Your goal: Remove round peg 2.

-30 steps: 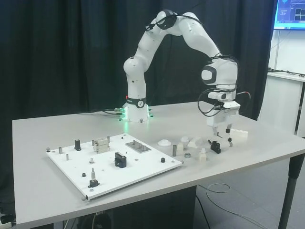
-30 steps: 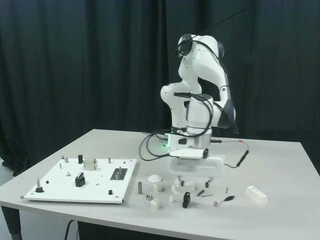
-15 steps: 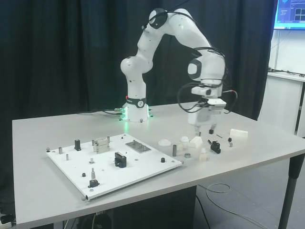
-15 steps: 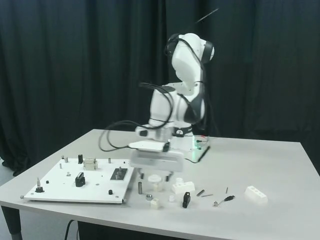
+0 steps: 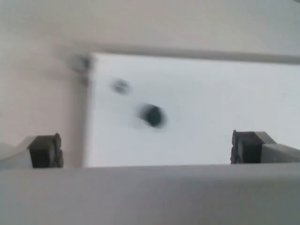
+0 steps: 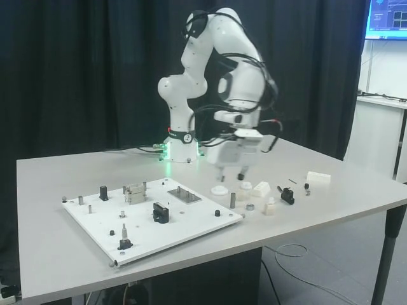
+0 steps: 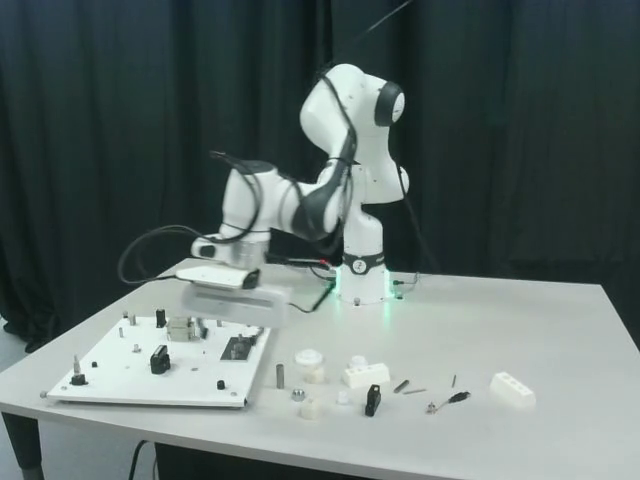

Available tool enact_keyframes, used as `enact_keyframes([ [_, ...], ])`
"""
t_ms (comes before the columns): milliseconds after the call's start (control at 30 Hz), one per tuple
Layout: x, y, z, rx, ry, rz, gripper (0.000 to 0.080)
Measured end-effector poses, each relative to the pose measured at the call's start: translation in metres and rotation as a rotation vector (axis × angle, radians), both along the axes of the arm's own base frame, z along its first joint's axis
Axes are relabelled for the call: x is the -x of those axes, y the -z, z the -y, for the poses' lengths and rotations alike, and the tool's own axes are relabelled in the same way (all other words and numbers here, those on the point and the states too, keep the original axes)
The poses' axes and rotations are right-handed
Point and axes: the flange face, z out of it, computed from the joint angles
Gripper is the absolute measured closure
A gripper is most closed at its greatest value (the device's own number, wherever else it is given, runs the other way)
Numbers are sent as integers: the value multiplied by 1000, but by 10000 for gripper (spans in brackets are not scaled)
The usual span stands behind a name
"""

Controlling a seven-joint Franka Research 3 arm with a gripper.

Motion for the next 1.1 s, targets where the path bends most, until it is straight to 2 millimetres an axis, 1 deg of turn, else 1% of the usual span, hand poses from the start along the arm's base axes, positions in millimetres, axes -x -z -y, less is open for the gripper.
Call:
enact_keyframes([
  [267, 15, -1, 78, 14, -22, -9, 3],
  [500, 32, 3, 135, 26, -35, -14, 3],
  [800, 58, 11, 194, 40, -37, -32, 3],
  [1100, 88, 23, 245, 38, -19, -54, 3],
])
